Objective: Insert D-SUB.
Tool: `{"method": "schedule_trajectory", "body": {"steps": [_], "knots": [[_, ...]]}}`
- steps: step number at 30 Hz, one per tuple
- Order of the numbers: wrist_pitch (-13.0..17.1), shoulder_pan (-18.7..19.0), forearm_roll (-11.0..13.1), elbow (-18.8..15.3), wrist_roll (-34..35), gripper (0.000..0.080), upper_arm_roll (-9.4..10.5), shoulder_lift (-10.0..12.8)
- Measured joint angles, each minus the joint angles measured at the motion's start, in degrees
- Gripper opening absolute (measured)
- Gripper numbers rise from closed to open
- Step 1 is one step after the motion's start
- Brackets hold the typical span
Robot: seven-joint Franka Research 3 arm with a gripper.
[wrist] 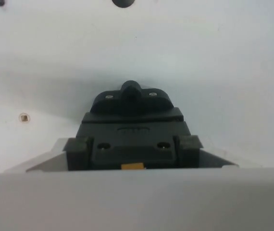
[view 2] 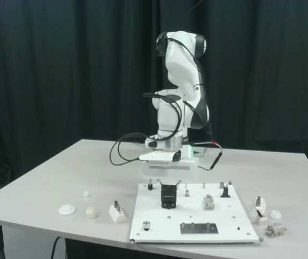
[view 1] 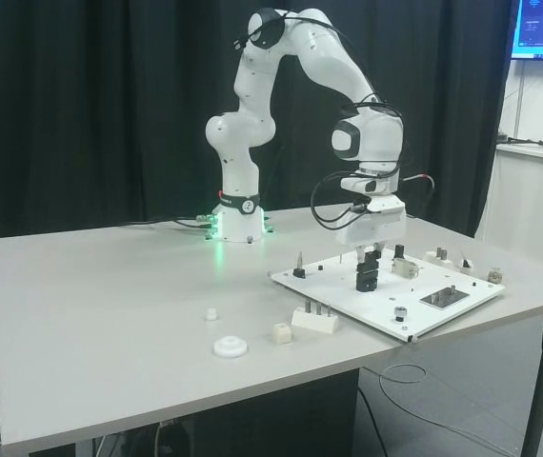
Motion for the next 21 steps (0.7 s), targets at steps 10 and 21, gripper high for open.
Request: {"method": "schedule_trajectory", "body": {"steps": [10,21], "knots": [[0.3,0.0,-0.2,0.0,-3.8,0.0383,0.09,0.1],[1.1,0.0,-0.4,0.0,-5.2,0.0383,0.17,0.2]]}}
